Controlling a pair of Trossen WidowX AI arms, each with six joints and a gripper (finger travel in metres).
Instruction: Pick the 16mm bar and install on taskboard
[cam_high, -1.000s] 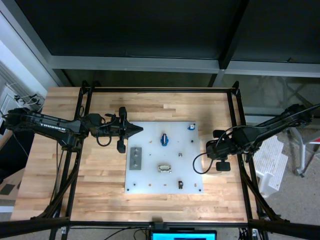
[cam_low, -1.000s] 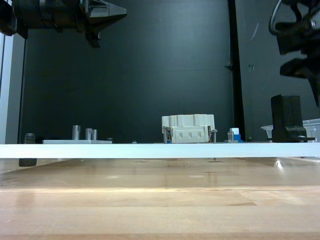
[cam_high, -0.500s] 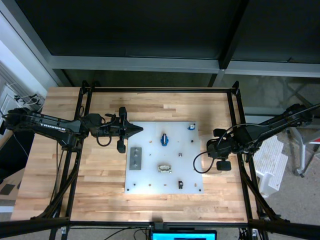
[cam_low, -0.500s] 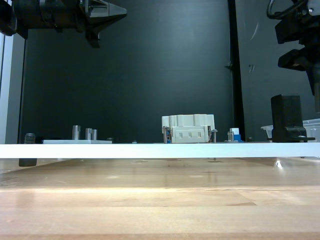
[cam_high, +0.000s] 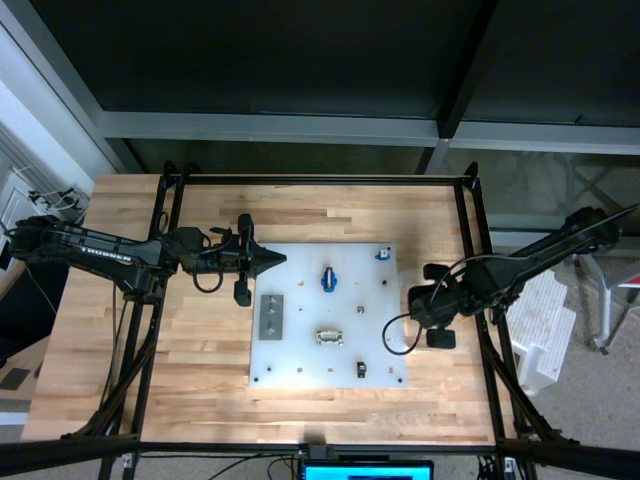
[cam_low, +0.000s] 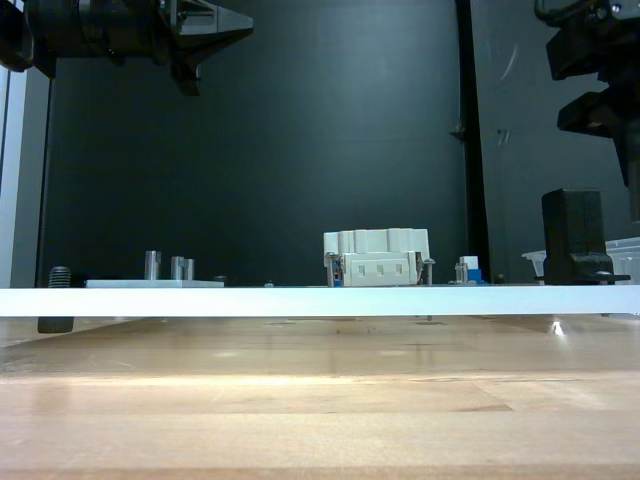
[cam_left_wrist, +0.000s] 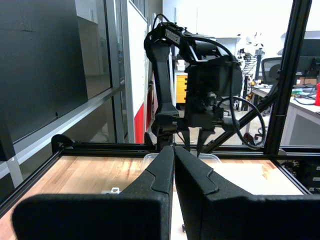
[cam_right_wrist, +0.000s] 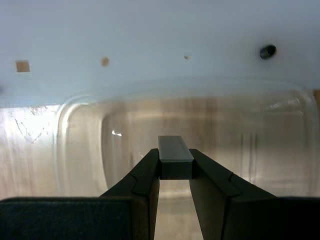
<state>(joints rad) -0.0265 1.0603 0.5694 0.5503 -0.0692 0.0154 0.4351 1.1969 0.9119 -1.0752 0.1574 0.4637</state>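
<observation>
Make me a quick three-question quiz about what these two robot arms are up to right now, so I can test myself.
1. True or false: the left gripper, up above the taskboard's far left corner, has its fingers shut with nothing between them.
2. Where is the 16mm bar?
A. Seated in the taskboard
B. Held in the right gripper
C. Lying free on the wooden table
3. In a few words: what lies directly beneath the right gripper?

Key: 1 true. 2 B. 3 a clear tray, beside the taskboard's right edge.
</observation>
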